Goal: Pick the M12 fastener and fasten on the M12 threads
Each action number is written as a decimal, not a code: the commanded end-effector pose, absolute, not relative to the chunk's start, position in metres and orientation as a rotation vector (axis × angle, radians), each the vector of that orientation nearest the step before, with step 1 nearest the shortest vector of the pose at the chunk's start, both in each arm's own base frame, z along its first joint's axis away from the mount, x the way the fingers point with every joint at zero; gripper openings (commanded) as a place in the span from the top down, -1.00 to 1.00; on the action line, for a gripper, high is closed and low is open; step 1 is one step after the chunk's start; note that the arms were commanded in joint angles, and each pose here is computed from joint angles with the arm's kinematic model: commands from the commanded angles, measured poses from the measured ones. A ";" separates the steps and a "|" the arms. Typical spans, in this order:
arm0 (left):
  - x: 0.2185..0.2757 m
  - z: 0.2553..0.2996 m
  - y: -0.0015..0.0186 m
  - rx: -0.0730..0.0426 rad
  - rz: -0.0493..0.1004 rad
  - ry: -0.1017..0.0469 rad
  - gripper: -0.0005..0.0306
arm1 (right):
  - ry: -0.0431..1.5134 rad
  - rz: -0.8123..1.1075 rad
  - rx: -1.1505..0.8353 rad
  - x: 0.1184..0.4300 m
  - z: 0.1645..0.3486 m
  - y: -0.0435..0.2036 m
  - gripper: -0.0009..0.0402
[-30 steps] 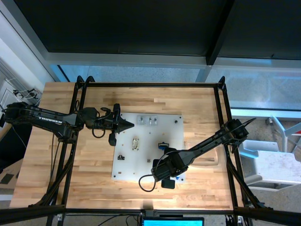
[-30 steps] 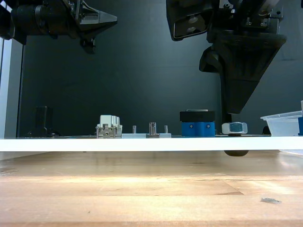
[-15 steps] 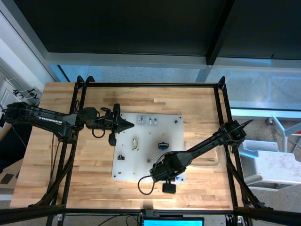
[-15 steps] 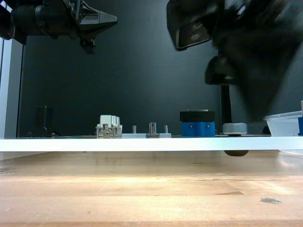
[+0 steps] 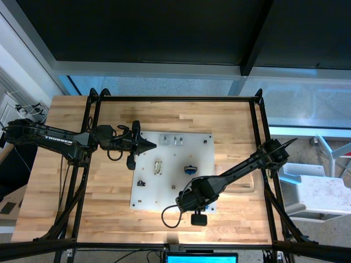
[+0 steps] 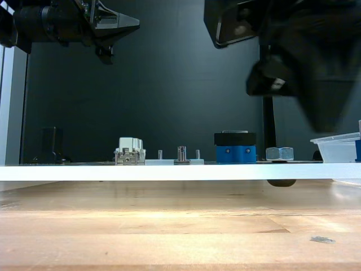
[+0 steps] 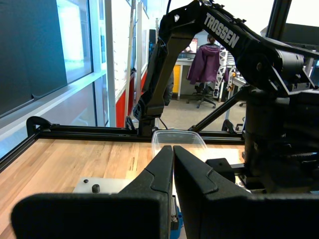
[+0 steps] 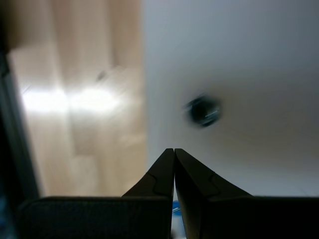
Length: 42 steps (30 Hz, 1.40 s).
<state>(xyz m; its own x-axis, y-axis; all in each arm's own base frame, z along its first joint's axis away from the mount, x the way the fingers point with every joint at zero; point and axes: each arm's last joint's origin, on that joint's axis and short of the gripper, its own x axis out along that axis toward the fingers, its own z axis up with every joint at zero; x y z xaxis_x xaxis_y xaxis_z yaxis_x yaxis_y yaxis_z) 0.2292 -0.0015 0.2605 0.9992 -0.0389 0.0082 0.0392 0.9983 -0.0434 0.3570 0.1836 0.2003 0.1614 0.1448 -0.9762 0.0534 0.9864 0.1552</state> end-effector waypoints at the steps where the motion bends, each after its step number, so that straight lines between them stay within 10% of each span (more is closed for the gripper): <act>1: 0.2292 0.2605 -0.0014 -0.043 -0.039 -0.007 0.96 | 1.363 -0.014 0.109 0.358 0.202 0.180 0.96; 42: 0.2292 0.2605 -0.0015 -0.044 -0.039 -0.007 0.96 | 1.498 0.109 0.207 0.356 0.196 0.185 0.96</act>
<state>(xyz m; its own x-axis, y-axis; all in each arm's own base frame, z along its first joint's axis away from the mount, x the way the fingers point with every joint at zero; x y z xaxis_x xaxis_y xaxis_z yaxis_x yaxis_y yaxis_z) 0.2291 -0.0015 0.2605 0.9992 -0.0389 0.0082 0.0392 0.9983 -0.0434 0.3564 0.1839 0.1964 0.0657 0.2129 -0.9749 0.0582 0.9745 0.2167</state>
